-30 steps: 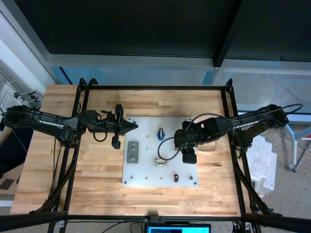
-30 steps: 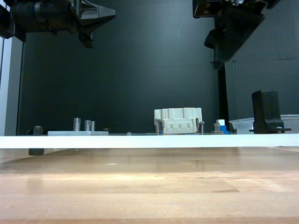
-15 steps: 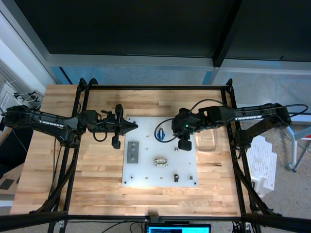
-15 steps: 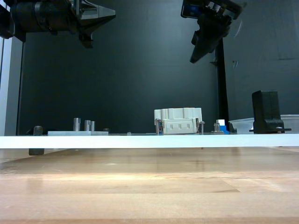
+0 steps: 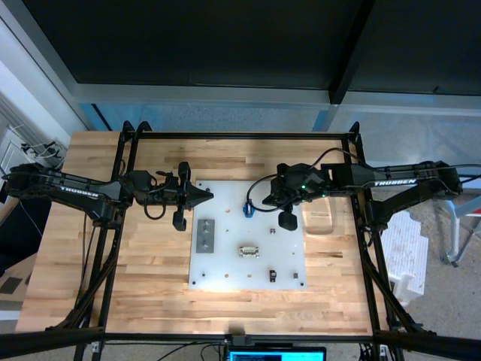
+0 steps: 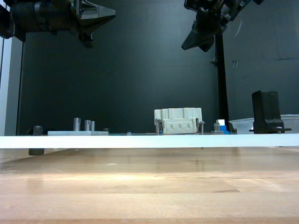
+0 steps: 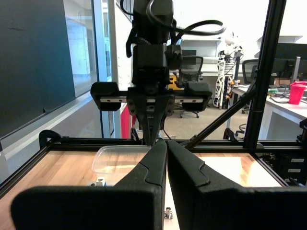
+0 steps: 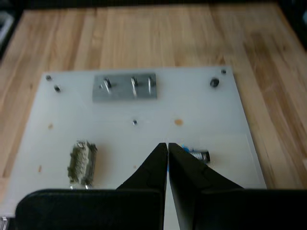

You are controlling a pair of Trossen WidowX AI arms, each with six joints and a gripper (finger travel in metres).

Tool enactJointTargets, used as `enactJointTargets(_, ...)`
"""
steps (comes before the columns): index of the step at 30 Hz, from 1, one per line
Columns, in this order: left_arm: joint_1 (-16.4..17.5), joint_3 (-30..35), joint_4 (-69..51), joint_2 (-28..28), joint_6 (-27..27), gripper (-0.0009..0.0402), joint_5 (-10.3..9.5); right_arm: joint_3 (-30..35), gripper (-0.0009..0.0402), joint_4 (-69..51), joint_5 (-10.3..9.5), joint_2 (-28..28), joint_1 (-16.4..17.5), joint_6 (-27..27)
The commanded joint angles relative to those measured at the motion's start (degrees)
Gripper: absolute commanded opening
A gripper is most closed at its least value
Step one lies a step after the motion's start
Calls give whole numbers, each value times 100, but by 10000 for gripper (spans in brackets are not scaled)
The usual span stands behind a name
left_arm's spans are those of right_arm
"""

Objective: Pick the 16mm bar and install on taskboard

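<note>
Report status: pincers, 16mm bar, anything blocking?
Left pincer shut, parked high at left edge of taskboard. Right pincer shut, nothing visible in it, high over blue knob. Three pegs upright in grey block; 16mm bar not identifiable. Nothing seen in the way.

My high view looks down and away over the whole taskboard (image 5: 225, 263), low view sits level at its near edge, left wrist camera sights along the left gripper (image 7: 166, 142) at the facing right gripper (image 7: 151, 136), both raised over the board, right wrist camera looks down on it.
</note>
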Motion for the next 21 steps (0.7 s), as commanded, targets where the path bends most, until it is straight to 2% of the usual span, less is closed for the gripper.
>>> enactJointTargets(1,0,2,0,0,2,0,0,-238,1,505,0,-179,-2,-92)
enactJointTargets(3,2,2,2,0,2,0,0,-350,-1,730,-17,-275,-33,-94)
enactJointTargets(9,2,2,0,0,2,0,0,-715,0,1593,-404,-424,-184,-129)
enactJointTargets(21,0,2,2,0,2,0,0,-1294,0,3143,-404,-494,-271,-127)
